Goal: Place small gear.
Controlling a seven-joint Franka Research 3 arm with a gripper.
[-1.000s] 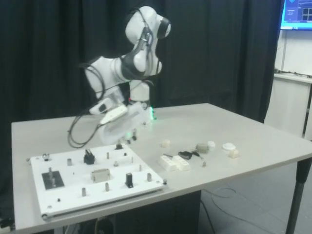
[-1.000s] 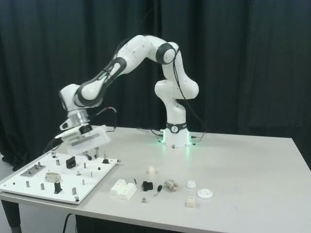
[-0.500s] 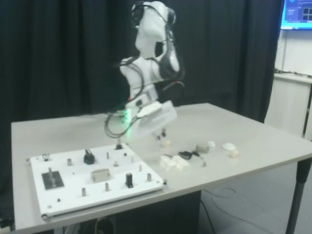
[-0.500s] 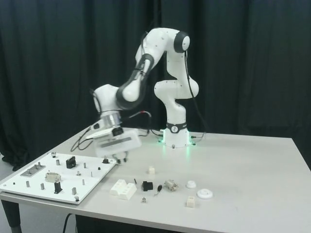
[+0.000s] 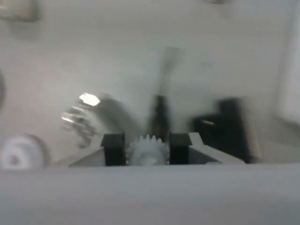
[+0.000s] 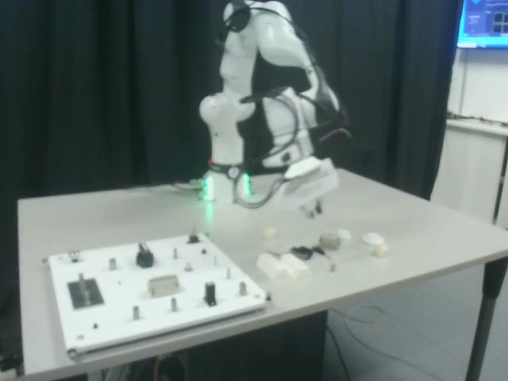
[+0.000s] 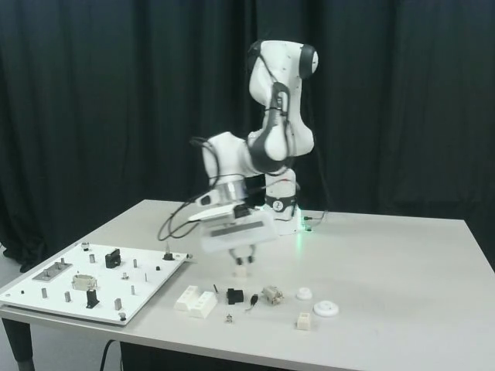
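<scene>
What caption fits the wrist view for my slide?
Gripper shut on the small white gear, carried above the grey table and its scattered loose parts.

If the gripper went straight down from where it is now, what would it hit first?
Probably the loose parts on the table. The gripper, shut on the small gear, hangs over a small white block and a black part; depth is unclear.
</scene>
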